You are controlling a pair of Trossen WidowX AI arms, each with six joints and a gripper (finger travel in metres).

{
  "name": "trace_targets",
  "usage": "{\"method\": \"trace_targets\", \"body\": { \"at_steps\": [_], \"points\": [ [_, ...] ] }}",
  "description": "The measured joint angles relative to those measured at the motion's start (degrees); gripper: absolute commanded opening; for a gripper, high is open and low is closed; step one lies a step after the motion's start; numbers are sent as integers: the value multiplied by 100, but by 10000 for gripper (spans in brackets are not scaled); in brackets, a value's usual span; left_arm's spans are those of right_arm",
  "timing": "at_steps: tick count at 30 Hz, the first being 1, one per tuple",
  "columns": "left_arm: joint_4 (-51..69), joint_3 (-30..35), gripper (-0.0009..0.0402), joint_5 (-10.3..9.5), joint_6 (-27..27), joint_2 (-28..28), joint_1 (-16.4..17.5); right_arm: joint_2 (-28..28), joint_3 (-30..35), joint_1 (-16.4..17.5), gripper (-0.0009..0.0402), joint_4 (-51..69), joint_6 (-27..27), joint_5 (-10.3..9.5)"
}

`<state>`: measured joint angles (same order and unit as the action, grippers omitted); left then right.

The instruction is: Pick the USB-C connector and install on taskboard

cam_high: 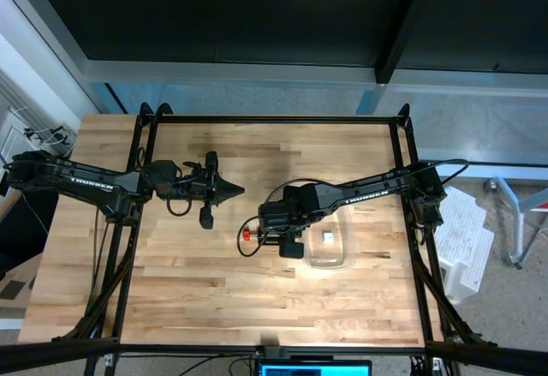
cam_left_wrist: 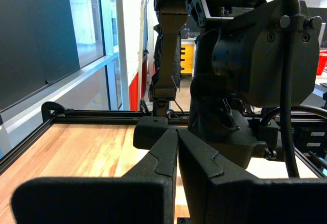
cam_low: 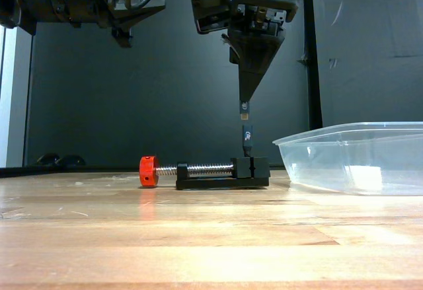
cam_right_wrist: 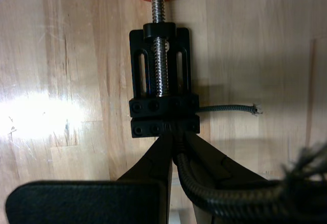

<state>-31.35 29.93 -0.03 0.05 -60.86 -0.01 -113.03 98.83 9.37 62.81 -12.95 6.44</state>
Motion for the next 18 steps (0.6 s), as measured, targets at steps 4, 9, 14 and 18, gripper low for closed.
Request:
{"method": "trace_targets", "body": {
  "at_steps": [4, 9, 14, 18],
  "points": [
    [0, 0, 0, 0, -2, 0, 0, 0, -22, 4, 0, 9, 0, 0],
    [0, 2, 0, 0, -2, 0, 0, 0, -66, 17, 0, -4, 4, 0],
    [0, 2, 0, -2, -2, 0, 0, 0, -85, 37, 0, -31, 28, 0],
    [0, 0, 0, 0, -2, 2, 0, 0, -111, 39, 0, -61, 63, -2]
  ]
}}
